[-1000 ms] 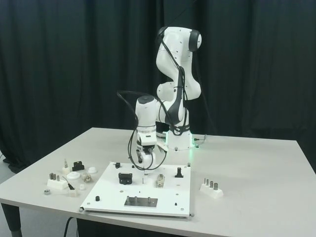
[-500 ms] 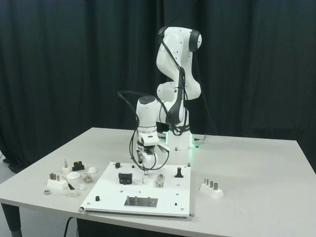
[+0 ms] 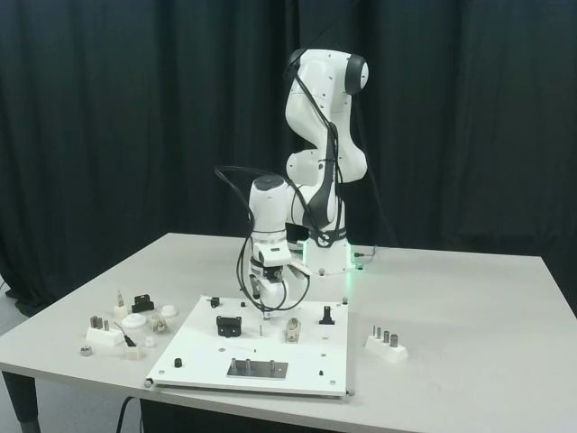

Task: Insert BNC.

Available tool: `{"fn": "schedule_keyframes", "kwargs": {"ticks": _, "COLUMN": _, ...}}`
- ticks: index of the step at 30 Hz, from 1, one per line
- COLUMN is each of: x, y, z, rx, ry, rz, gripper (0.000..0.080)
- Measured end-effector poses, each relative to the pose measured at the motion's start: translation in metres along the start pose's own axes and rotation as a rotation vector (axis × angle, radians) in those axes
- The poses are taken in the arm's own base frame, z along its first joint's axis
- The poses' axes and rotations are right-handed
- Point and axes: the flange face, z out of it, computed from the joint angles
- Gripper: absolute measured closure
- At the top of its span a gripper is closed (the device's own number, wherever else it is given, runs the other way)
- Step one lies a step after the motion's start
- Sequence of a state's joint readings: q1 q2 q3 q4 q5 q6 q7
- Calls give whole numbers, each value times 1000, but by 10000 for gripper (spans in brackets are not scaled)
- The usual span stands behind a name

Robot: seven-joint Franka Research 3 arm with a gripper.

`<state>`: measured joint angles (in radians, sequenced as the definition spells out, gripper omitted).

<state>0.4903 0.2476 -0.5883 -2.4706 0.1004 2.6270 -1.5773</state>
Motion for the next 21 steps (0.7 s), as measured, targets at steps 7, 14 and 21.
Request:
{"fn": "schedule_keyframes", "kwargs": {"ticks": 7, "x": 0, "y": 0, "z": 0, "rx": 2, "ry": 1, "rz": 7, "gripper": 678}}
{"fn": "schedule_keyframes", "kwargs": {"ticks": 14, "x": -1, "y": 0, "z": 0, "rx": 4, "ry": 8, "rz": 75, "gripper": 678}}
{"fn": "schedule_keyframes", "kwargs": {"ticks": 21, "x": -3, "y": 0, "z": 1, "rx": 7, "ry": 16, "rz": 170, "gripper": 678}}
